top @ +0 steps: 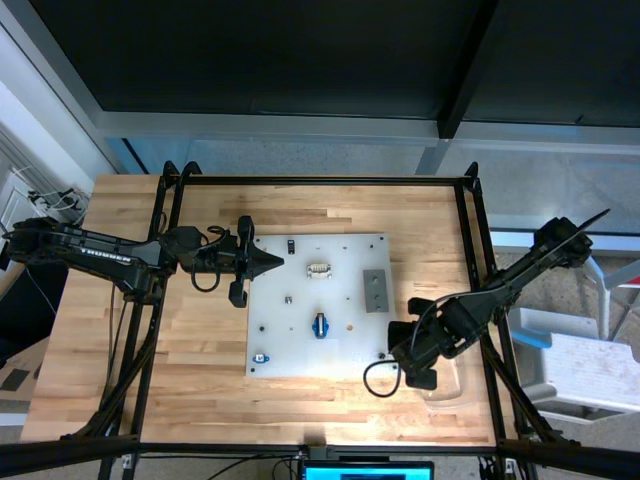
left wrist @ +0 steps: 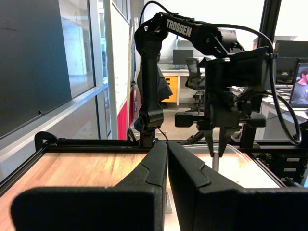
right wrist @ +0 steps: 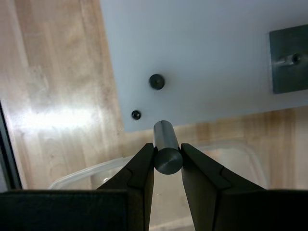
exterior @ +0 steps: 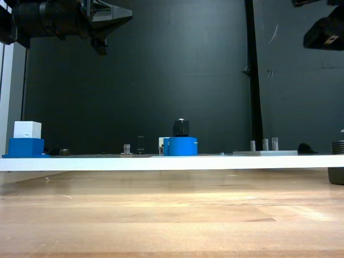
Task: Pick the 16mm cylinder and place it in the container
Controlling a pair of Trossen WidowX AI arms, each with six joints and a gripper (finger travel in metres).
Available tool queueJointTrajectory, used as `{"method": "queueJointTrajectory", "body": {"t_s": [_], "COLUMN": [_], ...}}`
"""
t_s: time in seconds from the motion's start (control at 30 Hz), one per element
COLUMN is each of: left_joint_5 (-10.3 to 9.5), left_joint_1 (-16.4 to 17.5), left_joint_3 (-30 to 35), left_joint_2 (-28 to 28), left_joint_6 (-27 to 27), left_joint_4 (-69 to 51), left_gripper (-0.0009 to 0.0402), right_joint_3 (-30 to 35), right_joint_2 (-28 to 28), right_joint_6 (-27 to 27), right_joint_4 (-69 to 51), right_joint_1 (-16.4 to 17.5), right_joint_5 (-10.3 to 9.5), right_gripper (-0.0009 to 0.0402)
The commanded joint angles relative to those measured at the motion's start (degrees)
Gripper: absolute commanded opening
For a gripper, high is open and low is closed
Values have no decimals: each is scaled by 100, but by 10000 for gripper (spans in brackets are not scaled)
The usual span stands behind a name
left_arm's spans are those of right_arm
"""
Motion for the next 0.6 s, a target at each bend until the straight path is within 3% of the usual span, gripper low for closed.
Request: {"method": "queueJointTrajectory", "body": {"t_s": [0.03,0.27,0.6], "left_joint_5": [2,2,2], "left_joint_1": [0,2,0], "left_joint_3": [2,2,2], "left_joint_2": [2,2,2], "left_joint_6": [2,2,2], "left_joint_4": [2,2,2], "left_gripper": [0,0,0], "right_joint_3": [-2,-107,-944], "right_joint_2": [-33,-212,-1003], "right_joint_6": [181,592,1292], "right_joint_4": [-2,-17,474], "right_joint_1": [155,494,791], "right_joint_5": [7,7,-4], "right_gripper": [27,27,27]}}
